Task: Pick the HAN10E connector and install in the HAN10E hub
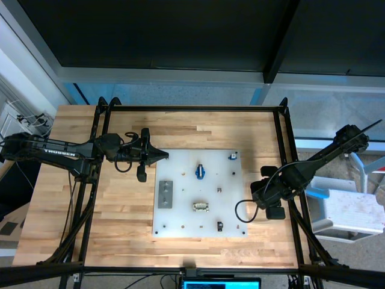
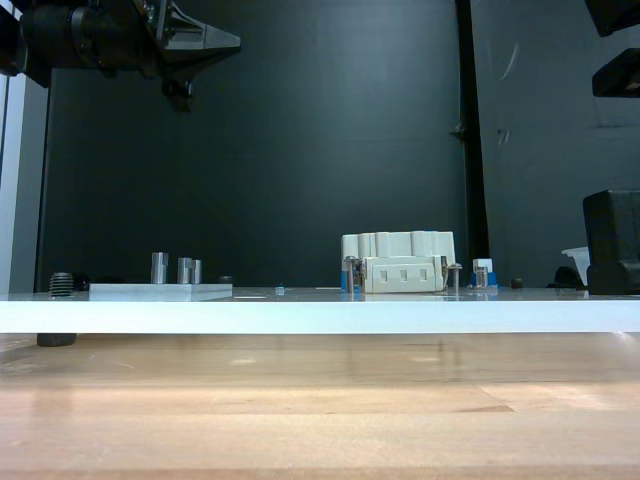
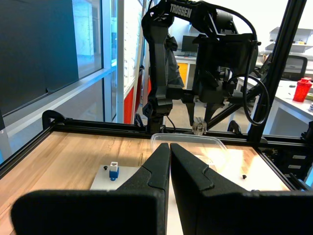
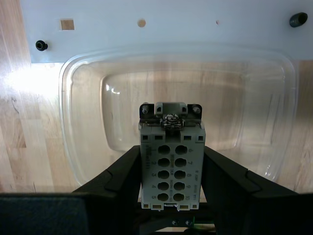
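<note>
While the right gripper pinches the connector between its fingers, it hangs over a clear tray. The tray lies on the wooden surface just beside the right edge of the white board. Whether the connector touches the tray is hard to tell. The hub sits on the board, toward its near middle, well apart from the connector. The left gripper, fingers pressed together, hovers high over the board's far left corner.
</note>
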